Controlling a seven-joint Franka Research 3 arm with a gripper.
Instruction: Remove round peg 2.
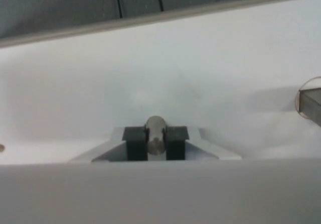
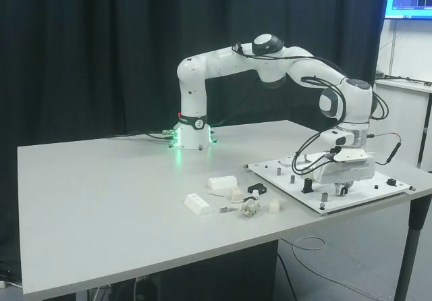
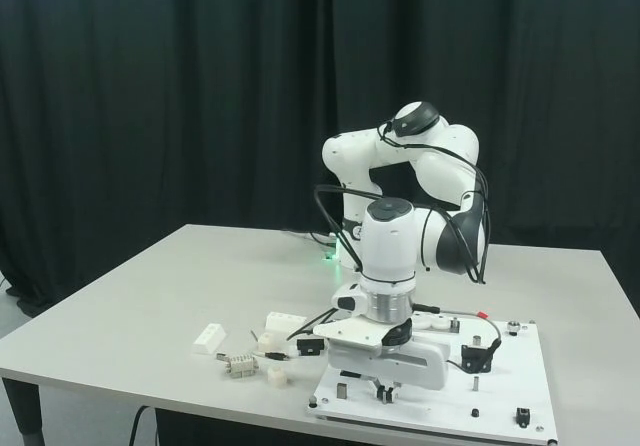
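Observation:
In the wrist view my gripper (image 1: pixel 155 142) is shut on a short grey round peg (image 1: pixel 155 127), whose rounded end shows between the two black pads. Below it lies the white task board (image 1: pixel 210 68). In the first room view the gripper (image 2: pixel 341 189) hangs low over the near part of the board (image 2: pixel 280 181), close to its front edge. The second room view shows the gripper (image 3: pixel 385 392) just above the board (image 3: pixel 505 401) near its front edge. I cannot tell whether the peg's lower end still touches the board.
Small pegs (image 2: pixel 289 179) and a black block (image 2: pixel 307 185) stand on the board. A grey square fitting (image 1: pixel 311 105) lies beside the gripper. Loose white parts (image 2: pixel 223 181) (image 2: pixel 198 204) and a black piece (image 2: pixel 256 188) lie on the grey table (image 2: pixel 101 193) left of the board.

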